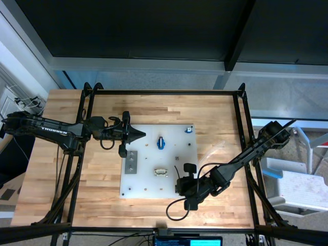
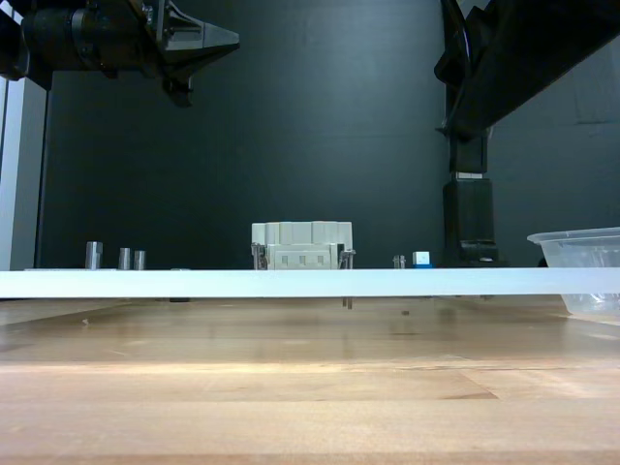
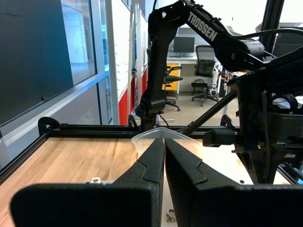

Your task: Remove the USB connector from the USB hub and place in the container

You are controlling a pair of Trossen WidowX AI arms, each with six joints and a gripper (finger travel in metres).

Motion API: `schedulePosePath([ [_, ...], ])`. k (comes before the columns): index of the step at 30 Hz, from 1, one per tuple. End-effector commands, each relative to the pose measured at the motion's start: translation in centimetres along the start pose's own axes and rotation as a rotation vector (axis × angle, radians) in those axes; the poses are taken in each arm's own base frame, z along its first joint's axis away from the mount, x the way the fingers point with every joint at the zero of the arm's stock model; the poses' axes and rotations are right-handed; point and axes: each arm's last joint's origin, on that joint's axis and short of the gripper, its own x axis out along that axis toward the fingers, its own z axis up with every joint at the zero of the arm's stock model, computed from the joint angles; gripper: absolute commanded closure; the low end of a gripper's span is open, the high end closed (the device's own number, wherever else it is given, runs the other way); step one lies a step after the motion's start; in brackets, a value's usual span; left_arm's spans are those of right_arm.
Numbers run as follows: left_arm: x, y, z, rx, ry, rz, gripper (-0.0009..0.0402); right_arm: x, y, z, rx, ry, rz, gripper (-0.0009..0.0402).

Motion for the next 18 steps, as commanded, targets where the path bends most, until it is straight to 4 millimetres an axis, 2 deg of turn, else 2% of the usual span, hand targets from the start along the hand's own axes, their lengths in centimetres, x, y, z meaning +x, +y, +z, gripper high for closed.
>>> schedulePosePath([
  [1,0.0,0.0,0.0,0.0,0.0,0.0,0.0392,0.0,0.1,0.0,-0.01,0.004,0.014,0.0393],
  [9,0.0,0.0,0.0,0.0,0.0,0.0,0.0392,0.5,-0.2,-0.1,-0.042,0.051,0.007,0.0393],
  [18,0.0,0.0,0.0,0.0,0.0,0.0,0.0392,0.7,-0.1,1.3,-0.095,0.091,0.01,0.0393],
])
